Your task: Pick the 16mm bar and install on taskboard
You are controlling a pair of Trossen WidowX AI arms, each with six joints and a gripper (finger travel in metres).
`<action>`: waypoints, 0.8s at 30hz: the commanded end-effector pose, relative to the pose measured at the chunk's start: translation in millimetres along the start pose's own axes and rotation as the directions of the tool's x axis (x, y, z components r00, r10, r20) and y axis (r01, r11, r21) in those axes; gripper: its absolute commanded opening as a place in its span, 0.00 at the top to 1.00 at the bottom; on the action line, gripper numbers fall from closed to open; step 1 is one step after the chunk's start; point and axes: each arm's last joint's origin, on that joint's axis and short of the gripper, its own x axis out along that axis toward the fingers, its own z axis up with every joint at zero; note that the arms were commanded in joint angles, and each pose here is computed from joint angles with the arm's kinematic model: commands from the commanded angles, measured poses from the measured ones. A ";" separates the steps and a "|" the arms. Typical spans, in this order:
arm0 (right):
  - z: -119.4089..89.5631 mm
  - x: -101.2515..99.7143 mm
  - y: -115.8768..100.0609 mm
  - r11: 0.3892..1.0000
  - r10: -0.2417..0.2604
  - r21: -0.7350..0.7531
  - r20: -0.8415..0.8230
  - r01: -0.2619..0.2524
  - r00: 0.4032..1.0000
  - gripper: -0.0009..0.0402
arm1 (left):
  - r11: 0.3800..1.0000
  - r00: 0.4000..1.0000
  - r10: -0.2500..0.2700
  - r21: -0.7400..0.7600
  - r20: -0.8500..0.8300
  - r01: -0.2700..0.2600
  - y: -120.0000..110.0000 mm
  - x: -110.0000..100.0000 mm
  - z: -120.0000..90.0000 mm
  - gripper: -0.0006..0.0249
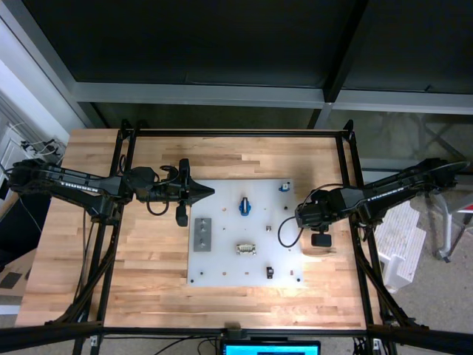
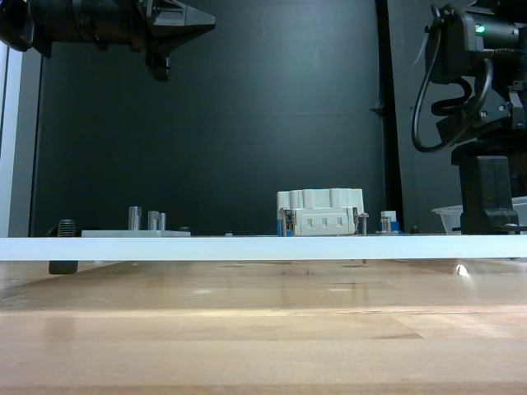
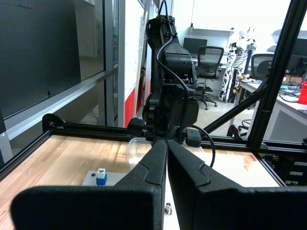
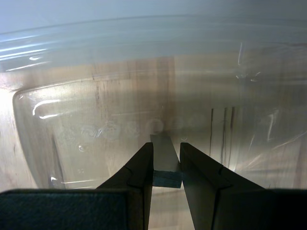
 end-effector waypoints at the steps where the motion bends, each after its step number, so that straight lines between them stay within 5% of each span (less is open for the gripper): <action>1: 2.4 -2.0 -1.8 0.999 0.053 0.013 0.000 -0.053 0.999 0.98 | 1.000 1.000 0.000 0.000 0.000 0.000 0.0 0.1 0.1 0.97; 8: 5.3 -5.5 -5.6 0.992 0.117 0.048 0.006 -0.117 0.993 0.98 | 1.000 1.000 0.000 0.000 0.000 0.000 0.1 0.1 0.1 0.97; 12: 5.1 -5.9 -3.0 0.976 0.209 0.061 -0.010 -0.208 0.978 0.98 | 1.000 1.000 0.000 0.000 0.000 0.000 0.0 0.1 0.1 0.97; 16: 5.3 -5.9 -3.0 0.976 0.204 0.072 -0.007 -0.203 0.979 0.94 | 1.000 1.000 0.000 0.000 0.000 0.000 0.0 0.1 0.1 0.97; 24: 9.1 -10.1 -1.8 0.968 0.206 0.142 0.019 -0.207 0.978 0.69 | 1.000 1.000 0.000 0.000 0.000 0.000 0.0 0.1 0.1 0.97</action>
